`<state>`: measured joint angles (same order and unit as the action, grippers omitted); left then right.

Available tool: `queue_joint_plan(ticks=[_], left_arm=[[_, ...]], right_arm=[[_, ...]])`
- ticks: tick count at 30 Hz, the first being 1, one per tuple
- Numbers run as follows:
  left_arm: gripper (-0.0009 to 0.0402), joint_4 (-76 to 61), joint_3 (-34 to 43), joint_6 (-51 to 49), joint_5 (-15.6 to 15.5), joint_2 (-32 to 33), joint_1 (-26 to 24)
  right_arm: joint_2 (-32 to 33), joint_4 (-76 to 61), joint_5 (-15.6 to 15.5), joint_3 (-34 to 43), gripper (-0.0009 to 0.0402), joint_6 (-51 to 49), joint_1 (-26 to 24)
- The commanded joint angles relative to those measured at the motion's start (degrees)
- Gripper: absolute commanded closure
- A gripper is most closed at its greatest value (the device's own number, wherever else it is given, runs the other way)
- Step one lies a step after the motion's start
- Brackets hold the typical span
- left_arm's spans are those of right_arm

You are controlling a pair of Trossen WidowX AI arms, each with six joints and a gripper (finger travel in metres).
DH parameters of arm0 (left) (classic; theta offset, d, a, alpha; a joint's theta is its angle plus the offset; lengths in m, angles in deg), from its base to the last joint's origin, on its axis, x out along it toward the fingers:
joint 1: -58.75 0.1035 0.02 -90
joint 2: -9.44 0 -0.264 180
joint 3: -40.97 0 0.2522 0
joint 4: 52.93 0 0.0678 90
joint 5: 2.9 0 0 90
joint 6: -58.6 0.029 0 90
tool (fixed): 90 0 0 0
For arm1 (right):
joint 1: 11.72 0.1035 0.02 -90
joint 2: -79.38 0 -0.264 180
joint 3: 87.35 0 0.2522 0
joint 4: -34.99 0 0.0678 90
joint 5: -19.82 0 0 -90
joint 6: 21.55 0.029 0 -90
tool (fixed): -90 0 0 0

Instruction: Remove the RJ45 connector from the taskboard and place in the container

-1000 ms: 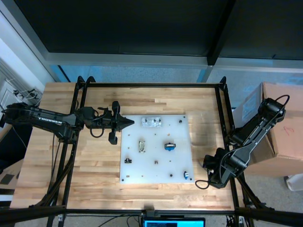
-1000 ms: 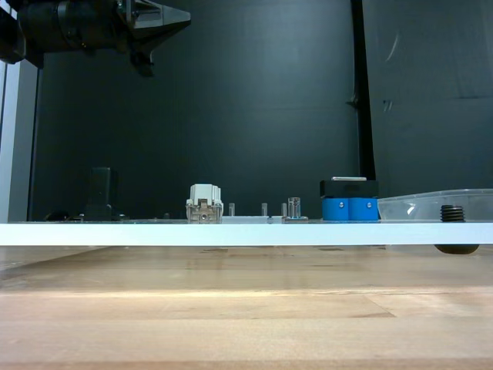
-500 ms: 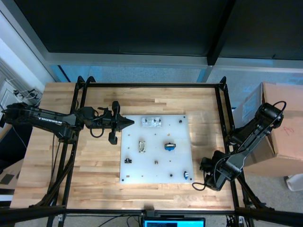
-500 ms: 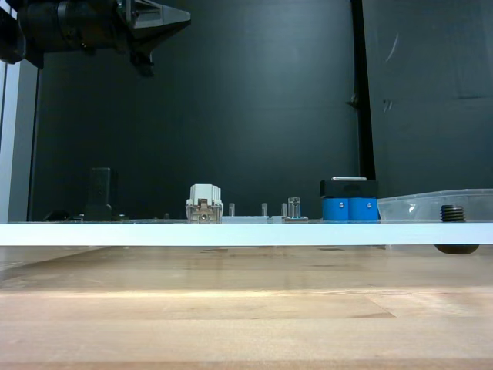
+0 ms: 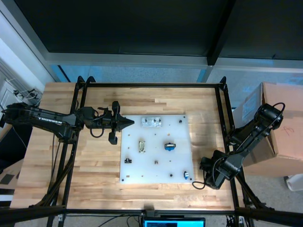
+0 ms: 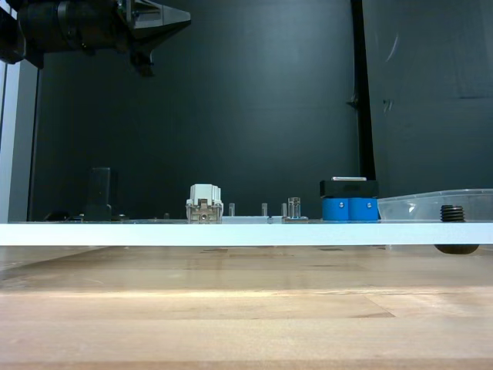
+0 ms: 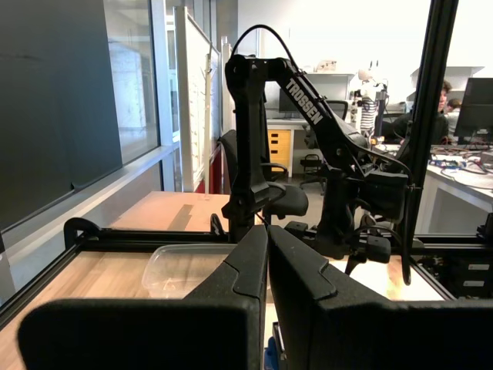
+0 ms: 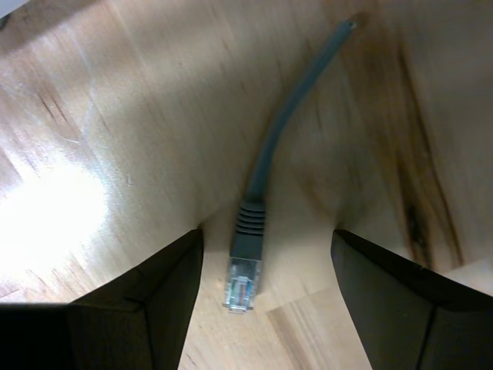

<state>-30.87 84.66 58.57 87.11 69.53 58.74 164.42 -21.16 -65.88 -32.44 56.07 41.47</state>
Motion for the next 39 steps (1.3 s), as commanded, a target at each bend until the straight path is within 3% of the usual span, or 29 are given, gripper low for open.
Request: queue_joint_plan(ticks=[1, 9, 26, 39], left_arm=[[0.0393, 0.0, 0.0, 0.0, 0.0, 0.0, 0.0], [0.0393, 0.0, 0.0, 0.0, 0.0, 0.0, 0.0], [0.0393, 0.0, 0.0, 0.0, 0.0, 0.0, 0.0], [0.0393, 0.0, 0.0, 0.0, 0.0, 0.0, 0.0]], right_arm=[[0.0, 1.4, -1.0, -0.9, 0.0184, -0.1, 0.0], [0.0, 1.5, -0.9, -1.1, 0.0238, -0.1, 0.0], [-0.4, 1.4, -0.9, 0.1, 0.0393, -2.2, 0.0], [-9.7, -12.2, -0.9, 5.2, 0.0393, -4.1, -1.8]])
